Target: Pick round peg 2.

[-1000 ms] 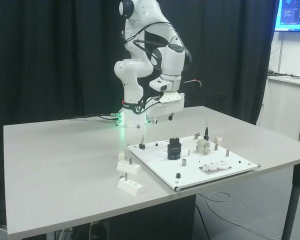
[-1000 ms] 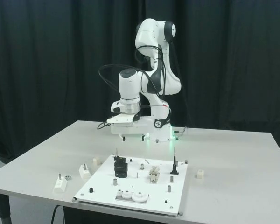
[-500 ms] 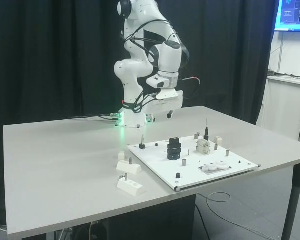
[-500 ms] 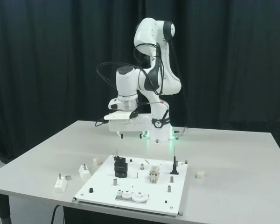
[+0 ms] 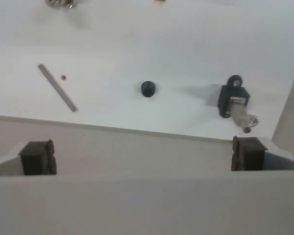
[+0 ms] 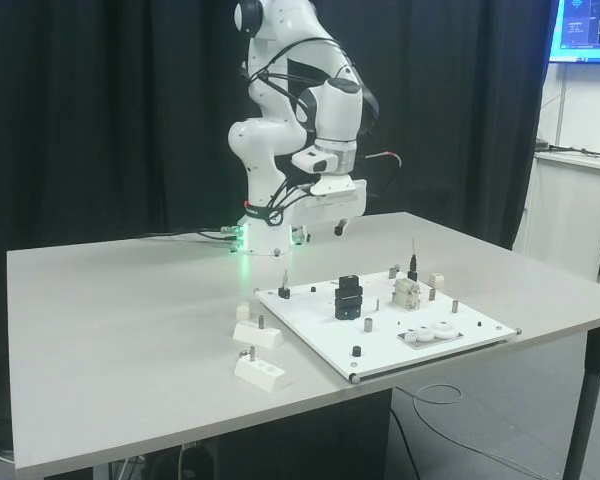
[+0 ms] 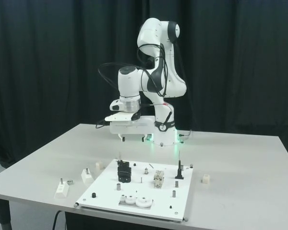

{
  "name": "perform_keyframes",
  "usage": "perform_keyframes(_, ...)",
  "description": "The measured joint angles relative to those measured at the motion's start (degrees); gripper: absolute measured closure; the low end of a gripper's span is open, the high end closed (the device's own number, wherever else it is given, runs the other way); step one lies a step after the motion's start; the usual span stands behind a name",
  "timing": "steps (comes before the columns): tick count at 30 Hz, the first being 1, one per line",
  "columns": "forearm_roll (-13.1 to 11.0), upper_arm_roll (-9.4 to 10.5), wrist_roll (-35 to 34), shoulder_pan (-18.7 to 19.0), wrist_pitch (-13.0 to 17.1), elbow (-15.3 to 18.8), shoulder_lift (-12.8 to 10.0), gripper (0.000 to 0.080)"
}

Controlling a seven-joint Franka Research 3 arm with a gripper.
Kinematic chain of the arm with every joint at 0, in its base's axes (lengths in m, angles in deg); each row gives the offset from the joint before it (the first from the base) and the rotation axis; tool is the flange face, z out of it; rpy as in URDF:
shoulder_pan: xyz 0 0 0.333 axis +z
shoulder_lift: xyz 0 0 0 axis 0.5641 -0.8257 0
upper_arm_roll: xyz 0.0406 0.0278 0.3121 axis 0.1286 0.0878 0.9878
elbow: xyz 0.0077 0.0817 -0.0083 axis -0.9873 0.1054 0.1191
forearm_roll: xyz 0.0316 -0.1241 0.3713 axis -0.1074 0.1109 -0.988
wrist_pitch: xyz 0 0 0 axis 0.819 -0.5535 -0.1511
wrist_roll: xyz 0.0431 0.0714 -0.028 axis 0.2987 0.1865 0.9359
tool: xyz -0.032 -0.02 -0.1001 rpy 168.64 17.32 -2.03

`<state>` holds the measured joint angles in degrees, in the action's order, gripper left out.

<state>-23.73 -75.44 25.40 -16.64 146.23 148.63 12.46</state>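
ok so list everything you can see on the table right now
flat white assembly board: 1, white, table's front, near the edge
black stacked block: 1, black, on the board
white round gears: 3, white, board's front edge
small upright pegs: several, grey, around the board
white peg holder blocks: 2, white, on the table beside the board, each holding a peg
small white cube: 1, white, on the table off the board's other side
grey table: 1, grey
white robot arm: 1, white, behind the board
gripper: 1, open, high above the table
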Motion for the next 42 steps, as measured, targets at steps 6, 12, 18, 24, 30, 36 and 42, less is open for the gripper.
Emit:
perform_keyframes(6, 1.61, -0.9, 0.02, -0.14, 1.74, -0.43, -0.03, 0.0003)
perform_keyframes(12, 2.95, -2.07, 0.83, -0.5, 4.37, -1.24, -0.36, 0.0003)
perform_keyframes(18, 3.39, -3.14, 3.1, -1.67, 7.55, -2.84, -1.51, 0.0003)
perform_keyframes(24, 3.33, -3.99, 5.46, -3.27, 10.36, -5.75, -3.83, 0.0003)
perform_keyframes(30, 2.39, -4.17, 7.9, -4.99, 12.74, -9.57, -7.2, 0.0003)
perform_keyframes(36, -0.92, -4.17, 11.32, -6.38, 14.09, -14.53, -11.69, 0.0003)
perform_keyframes(42, -4.95, -4.16, 14.46, -7.8, 14.16, -20.41, -16.76, 0.0003)
